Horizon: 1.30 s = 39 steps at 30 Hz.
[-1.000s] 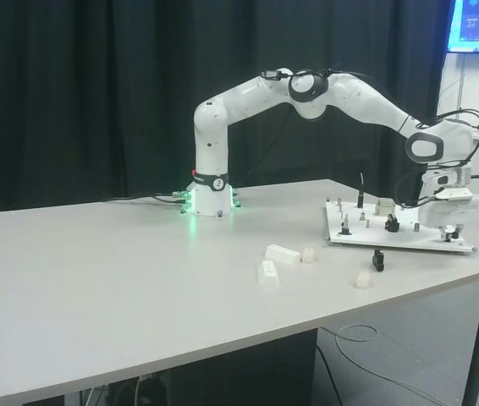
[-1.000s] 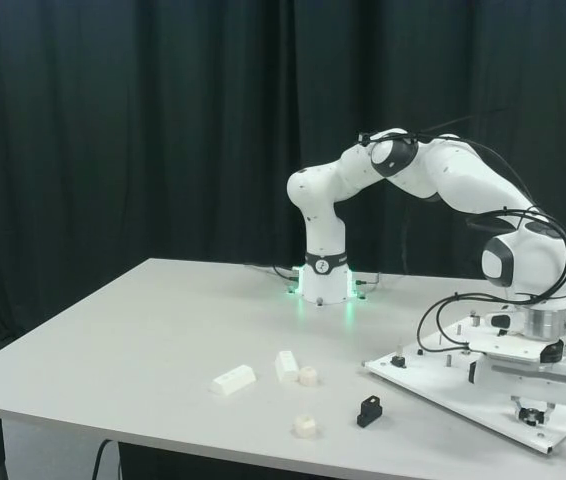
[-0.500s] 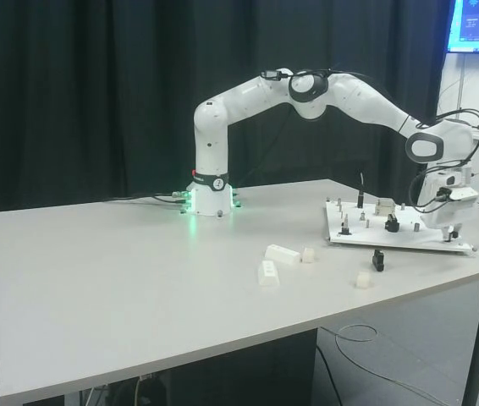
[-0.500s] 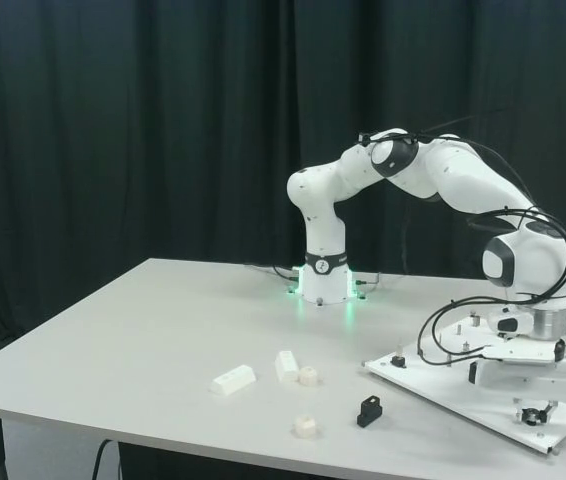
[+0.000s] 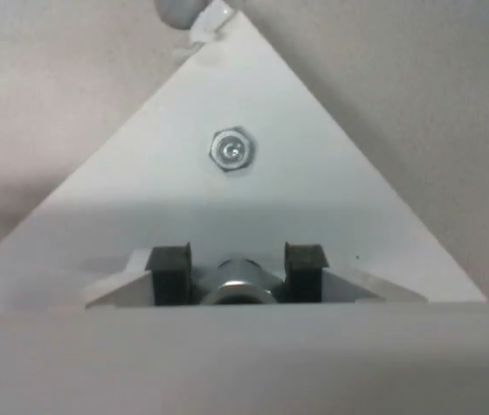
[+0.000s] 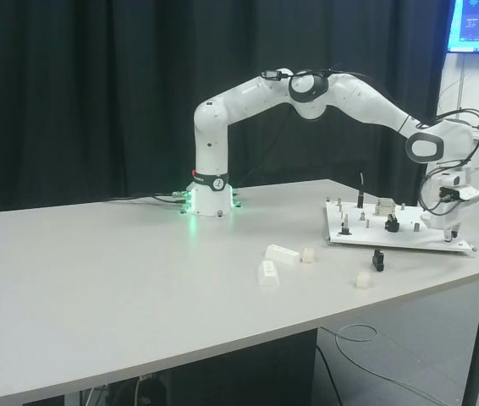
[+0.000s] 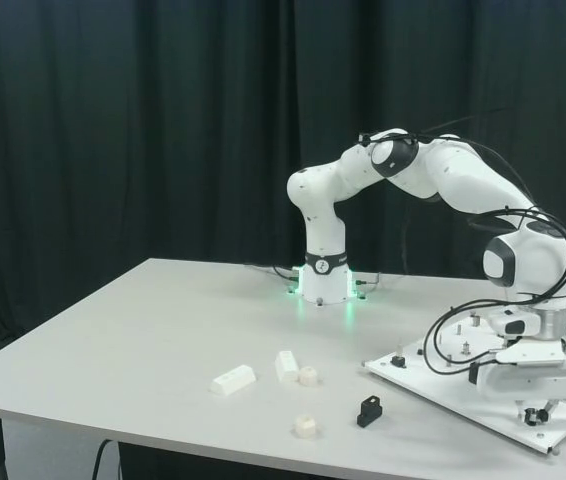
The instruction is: Remove bolt 4.
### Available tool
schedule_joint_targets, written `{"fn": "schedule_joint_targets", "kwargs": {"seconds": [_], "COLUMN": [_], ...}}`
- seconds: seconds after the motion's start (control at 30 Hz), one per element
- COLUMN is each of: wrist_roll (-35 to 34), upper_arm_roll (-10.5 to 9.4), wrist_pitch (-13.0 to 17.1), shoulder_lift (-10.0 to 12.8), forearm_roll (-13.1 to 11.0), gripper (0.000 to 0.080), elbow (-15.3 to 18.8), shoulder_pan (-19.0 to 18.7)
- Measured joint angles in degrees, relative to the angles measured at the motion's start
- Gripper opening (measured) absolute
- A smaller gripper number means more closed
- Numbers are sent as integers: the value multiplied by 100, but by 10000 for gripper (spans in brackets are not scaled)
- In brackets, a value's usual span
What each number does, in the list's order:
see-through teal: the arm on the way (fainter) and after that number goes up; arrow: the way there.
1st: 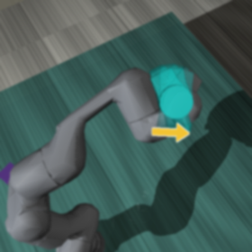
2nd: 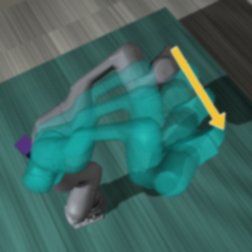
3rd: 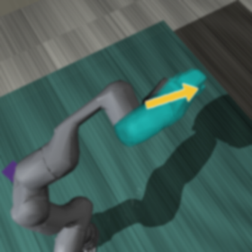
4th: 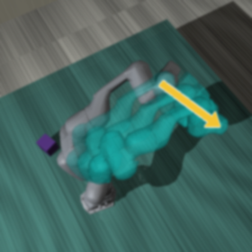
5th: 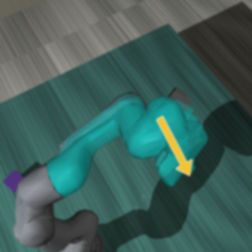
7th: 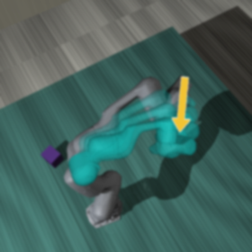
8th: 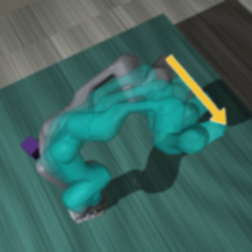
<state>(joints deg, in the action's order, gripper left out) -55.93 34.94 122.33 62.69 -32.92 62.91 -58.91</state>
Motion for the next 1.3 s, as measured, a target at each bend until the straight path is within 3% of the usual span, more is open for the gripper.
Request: {"fn": "schedule_joint_targets", "kwargs": {"seconds": [0.33, 0.7, 1.3], "wrist_roll": [1289, 2183, 2429], "upper_arm_roll": [-11, -19, -8], "wrist_pitch": [3, 6, -7], "shoulder_lift": [1, 1, -7], "forearm_roll": [-10, -18, -29], "gripper": [229, 229, 229], "elbow": [-8, -44, -232], "shoulder_pan": [-1, 2, 21]}}
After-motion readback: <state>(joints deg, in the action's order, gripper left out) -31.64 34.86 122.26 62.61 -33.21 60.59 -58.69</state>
